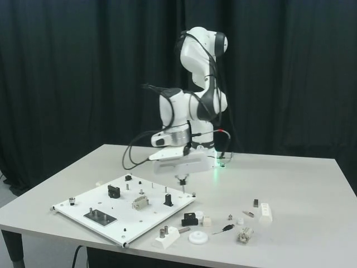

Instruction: Place square peg 1.

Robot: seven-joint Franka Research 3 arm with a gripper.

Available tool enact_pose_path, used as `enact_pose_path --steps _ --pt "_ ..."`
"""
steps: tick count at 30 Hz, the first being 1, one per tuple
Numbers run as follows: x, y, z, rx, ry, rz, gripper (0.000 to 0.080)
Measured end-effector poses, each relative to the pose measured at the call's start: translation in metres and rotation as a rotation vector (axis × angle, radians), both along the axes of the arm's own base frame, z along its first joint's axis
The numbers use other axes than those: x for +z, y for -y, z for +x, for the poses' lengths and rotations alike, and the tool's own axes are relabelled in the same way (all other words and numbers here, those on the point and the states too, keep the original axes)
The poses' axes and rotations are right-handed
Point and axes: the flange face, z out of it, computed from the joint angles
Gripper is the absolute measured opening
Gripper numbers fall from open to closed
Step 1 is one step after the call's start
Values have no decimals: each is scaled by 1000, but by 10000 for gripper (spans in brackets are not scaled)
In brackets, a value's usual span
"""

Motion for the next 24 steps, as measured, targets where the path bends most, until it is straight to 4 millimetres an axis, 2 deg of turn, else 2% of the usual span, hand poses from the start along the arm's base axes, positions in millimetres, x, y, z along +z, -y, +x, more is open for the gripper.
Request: enact_pose_path --steps 11,24 --pt "-4 -55 -8 -12 -8 -9 22" --pt "-19 -106 -28 -20 -14 -22 22"
